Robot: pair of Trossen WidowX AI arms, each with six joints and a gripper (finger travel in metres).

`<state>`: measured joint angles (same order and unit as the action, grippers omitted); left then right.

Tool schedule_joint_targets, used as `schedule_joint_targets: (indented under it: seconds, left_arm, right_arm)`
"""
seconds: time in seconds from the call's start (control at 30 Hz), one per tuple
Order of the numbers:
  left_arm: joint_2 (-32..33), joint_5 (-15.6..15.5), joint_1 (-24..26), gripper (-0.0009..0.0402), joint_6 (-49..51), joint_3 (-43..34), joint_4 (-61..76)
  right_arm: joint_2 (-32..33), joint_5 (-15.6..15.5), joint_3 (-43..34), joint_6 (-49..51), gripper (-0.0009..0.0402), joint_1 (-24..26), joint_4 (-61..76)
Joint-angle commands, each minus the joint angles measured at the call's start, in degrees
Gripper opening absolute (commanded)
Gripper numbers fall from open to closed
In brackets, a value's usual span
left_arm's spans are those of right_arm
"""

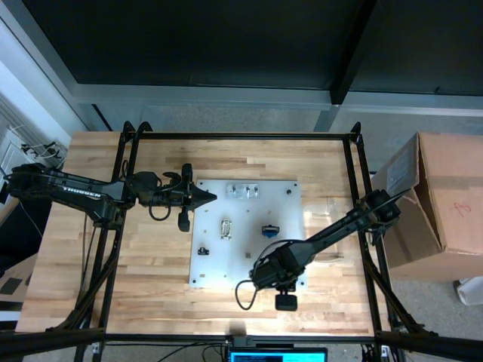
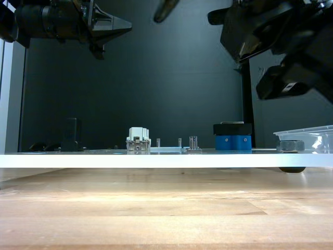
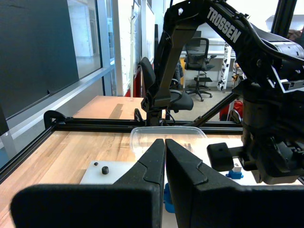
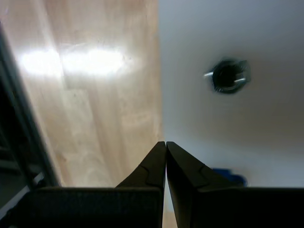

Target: Pick the M12 nut and place it on its threads and fasten

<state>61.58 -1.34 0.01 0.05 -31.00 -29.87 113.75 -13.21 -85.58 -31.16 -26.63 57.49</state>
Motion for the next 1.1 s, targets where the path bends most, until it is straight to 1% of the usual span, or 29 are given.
schedule_joint_targets:
  seconds: [0.03,0.17,0.27,0.33,0.57,0.63,0.7,0.77,0.9,0.93,0.97,1.1]
  left_arm:
    - [0.00,0.00,-0.02,0.0000,0.00,-0.02,0.02]
    - [-0.02,0.00,0.00,0.0000,0.00,-0.02,-0.02]
    - [-0.02,0.00,-0.02,0.0000,0.00,-0.02,0.00]
    - [-0.02,0.00,0.00,0.0000,0.00,-0.02,0.02]
    - [-0.02,0.00,0.00,0.0000,0.00,-0.02,0.02]
    - [-0.02,0.00,-0.02,0.0000,0.00,-0.02,0.00]
    - [-0.02,0.00,0.00,0.0000,0.00,-0.02,0.00]
    - [-0.02,0.00,0.00,0.0000,0.00,-0.02,0.00]
    - [-0.02,0.00,0.00,0.0000,0.00,-0.02,0.00]
    - [-0.02,0.00,-0.02,0.0000,0.00,-0.02,0.00]
    - [-0.02,0.00,-0.02,0.0000,0.00,-0.02,0.00]
    - [-0.02,0.00,-0.02,0.0000,0.00,-0.02,0.00]
  right_arm:
    - [-0.17,4.42,0.00,-0.15,0.0000,0.13,0.09]
    - [-0.20,11.74,0.00,-1.92,0.0000,0.13,0.02]
    - [-0.20,15.91,-0.07,-3.06,0.0000,0.13,-0.33]
    - [-0.20,18.03,-0.07,-3.65,0.0000,0.13,-1.01]
    - [0.13,18.12,-0.04,-3.93,0.0000,0.13,-2.78]
    - [0.13,17.46,-0.04,-3.91,0.0000,0.13,-2.75]
    - [0.13,15.41,-0.04,-3.72,0.0000,0.13,-2.82]
    - [0.13,12.00,-0.04,-2.97,0.0000,0.13,-2.86]
    - [0.11,2.78,-0.04,-2.84,0.0000,0.13,-2.19]
    - [0.11,1.36,-0.04,-2.89,0.0000,0.13,-1.88]
    - [0.11,0.87,-0.04,-2.86,0.0000,0.11,-1.53]
    - [0.02,1.42,-0.04,-2.89,0.0000,0.13,-0.79]
